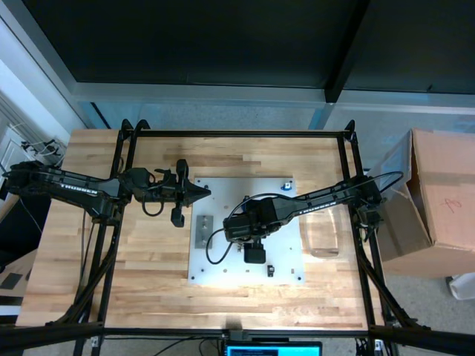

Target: Remove the HAN10E connector from the taskboard and place in the container

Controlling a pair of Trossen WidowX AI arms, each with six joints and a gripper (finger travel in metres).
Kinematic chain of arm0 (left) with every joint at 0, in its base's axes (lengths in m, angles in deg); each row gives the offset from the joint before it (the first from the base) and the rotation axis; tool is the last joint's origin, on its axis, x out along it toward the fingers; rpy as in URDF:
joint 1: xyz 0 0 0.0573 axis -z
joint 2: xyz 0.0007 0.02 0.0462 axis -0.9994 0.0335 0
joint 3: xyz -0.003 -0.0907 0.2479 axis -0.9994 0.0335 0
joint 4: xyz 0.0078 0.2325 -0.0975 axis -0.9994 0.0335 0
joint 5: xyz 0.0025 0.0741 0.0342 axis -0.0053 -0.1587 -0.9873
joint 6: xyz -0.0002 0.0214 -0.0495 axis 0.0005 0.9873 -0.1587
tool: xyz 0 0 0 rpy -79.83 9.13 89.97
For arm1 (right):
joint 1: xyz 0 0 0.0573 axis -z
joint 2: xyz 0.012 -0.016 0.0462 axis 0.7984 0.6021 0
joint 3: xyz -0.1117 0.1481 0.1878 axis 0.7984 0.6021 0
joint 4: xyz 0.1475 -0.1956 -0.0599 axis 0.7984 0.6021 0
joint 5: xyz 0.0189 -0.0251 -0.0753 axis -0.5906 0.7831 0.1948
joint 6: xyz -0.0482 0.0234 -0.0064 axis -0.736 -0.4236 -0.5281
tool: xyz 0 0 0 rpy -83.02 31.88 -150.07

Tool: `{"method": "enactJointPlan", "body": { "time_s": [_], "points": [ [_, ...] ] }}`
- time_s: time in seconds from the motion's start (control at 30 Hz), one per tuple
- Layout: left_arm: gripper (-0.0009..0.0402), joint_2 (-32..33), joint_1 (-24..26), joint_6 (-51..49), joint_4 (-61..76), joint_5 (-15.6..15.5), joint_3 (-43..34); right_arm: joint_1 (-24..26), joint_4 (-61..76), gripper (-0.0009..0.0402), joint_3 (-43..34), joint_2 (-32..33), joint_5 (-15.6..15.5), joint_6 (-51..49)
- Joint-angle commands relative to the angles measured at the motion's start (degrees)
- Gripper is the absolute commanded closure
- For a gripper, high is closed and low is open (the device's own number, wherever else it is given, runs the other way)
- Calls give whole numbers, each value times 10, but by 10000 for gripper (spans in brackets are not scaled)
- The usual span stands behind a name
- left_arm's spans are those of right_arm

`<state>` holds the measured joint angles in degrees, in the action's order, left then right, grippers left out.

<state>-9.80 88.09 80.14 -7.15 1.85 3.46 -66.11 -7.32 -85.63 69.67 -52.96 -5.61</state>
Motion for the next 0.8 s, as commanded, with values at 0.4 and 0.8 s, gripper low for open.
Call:
{"method": "enactJointPlan", "body": {
  "time_s": [0.4,0.8],
  "points": [
    [393,0,0,0,0,0,0,-1,-10,128,2,37,-1,-1],
    [393,0,0,0,0,0,0,-2,-12,128,2,43,0,2]
  ]
}}
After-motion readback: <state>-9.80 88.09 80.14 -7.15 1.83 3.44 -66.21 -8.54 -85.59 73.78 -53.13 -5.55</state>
